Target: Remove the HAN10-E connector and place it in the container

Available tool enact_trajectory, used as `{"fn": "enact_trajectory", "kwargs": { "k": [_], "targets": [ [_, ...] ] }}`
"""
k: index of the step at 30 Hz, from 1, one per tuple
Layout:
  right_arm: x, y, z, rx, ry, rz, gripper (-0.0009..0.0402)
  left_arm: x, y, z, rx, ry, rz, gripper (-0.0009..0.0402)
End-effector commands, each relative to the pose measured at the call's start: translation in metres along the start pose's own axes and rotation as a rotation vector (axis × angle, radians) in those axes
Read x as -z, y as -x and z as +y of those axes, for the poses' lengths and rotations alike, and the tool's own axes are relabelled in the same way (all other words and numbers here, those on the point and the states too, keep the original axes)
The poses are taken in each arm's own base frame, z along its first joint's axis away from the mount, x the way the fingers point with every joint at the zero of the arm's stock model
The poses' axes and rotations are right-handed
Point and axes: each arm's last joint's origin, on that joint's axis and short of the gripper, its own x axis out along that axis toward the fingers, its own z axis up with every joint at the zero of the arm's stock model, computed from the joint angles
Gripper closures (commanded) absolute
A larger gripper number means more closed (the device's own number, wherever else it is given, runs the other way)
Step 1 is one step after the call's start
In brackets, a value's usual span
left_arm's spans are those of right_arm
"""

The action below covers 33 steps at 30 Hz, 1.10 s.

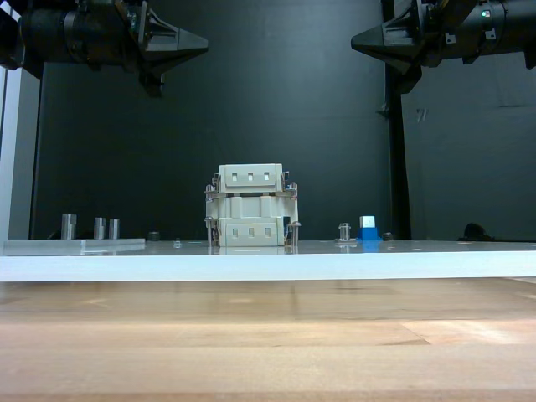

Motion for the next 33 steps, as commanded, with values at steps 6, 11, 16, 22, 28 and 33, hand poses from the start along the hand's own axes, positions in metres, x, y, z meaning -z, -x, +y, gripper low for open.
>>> {"fn": "enact_trajectory", "kwargs": {
  "k": [6,11,16,22,28,33],
  "targets": [
    [0.0,0.0,0.003,-0.088,-0.005,0.003,0.0393,0.0,0.0,0.0,0.0,0.0,0.0,0.0393],
    [0.0,0.0,0.003,-0.088,-0.006,0.003,0.0393,0.0,0.0,0.0,0.0,0.0,0.0,0.0393],
    [-0.004,-0.001,0.004,-0.132,-0.047,0.031,0.0393,0.0,0.0,0.0,0.0,0.0,0.0,0.0393],
    [-0.025,-0.008,0.007,-0.124,-0.046,0.143,0.0393,0.0,0.0,0.0,0.0,0.0,0.0,0.0393],
    [-0.049,-0.023,0.011,-0.112,-0.106,0.237,0.0393,0.0,0.0,0.0,0.0,0.0,0.0,0.0393],
    [-0.061,-0.041,0.016,-0.094,-0.086,0.414,0.0393,0.0,0.0,0.0,0.0,0.0,0.0,0.0393]
  ]
}}
